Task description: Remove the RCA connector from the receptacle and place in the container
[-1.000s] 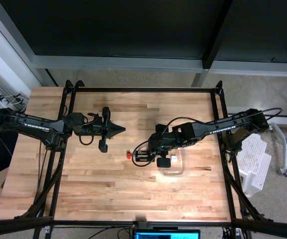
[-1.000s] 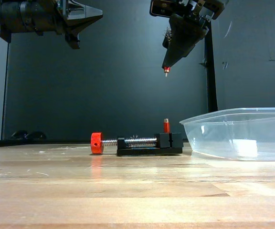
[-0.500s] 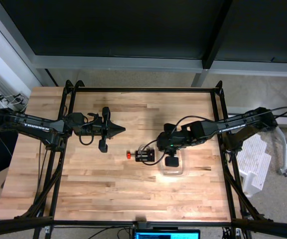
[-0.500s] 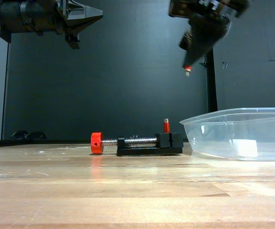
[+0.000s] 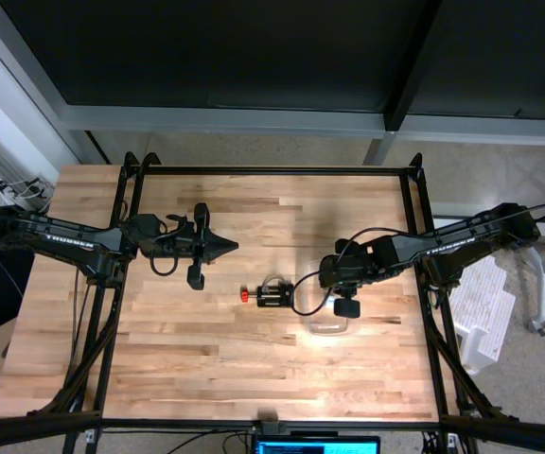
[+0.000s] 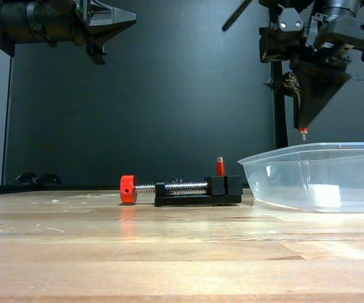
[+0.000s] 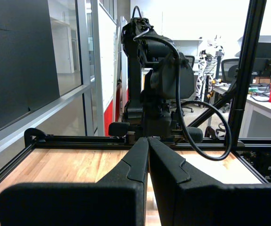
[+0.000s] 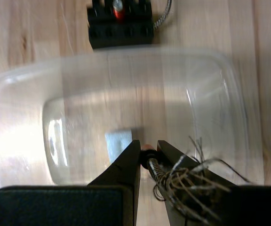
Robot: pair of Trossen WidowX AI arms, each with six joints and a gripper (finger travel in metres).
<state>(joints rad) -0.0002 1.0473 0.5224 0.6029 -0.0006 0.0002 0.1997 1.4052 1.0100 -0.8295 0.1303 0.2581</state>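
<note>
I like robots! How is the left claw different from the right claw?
The left claw is shut on nothing; the right claw is shut on the RCA connector. The left claw points sideways, high over the left side of the table; the right claw points down, just above the container. Both are black and pointed.

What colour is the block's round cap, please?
Red cap, low view; right gripper over tub, left gripper parked high.

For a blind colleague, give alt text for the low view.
The right end effector holds a tiny reddish plug just above the clear plastic rectangular tub. A small black block lies beside it; the left end effector hangs high, shut.
</note>
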